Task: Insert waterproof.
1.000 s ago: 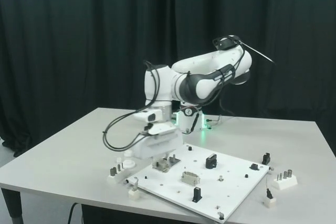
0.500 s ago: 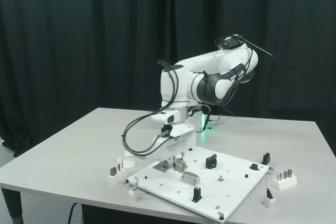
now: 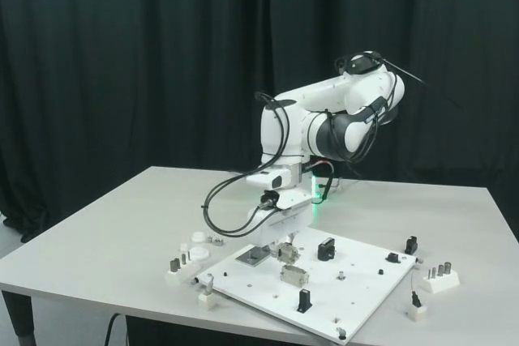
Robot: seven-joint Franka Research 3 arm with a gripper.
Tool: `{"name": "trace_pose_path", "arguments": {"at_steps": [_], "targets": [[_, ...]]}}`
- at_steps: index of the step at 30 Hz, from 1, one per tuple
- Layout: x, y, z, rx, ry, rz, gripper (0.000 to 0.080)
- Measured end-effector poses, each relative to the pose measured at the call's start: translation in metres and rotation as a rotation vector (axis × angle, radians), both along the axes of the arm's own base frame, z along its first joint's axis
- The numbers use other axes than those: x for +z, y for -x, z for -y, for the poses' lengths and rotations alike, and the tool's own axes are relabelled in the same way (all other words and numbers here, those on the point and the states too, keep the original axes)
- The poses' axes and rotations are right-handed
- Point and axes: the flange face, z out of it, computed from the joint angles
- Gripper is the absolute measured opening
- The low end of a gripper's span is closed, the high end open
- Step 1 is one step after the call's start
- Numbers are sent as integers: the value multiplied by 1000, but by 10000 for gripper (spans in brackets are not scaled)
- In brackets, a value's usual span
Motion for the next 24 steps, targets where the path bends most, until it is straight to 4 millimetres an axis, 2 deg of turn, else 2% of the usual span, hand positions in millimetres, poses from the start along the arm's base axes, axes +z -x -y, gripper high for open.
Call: {"name": "trace_pose_path", "arguments": {"at_steps": [12,24], "targets": [[-2,14,-10,1,20,36,321],[-13,17,-14,7,30,44,321]]}}
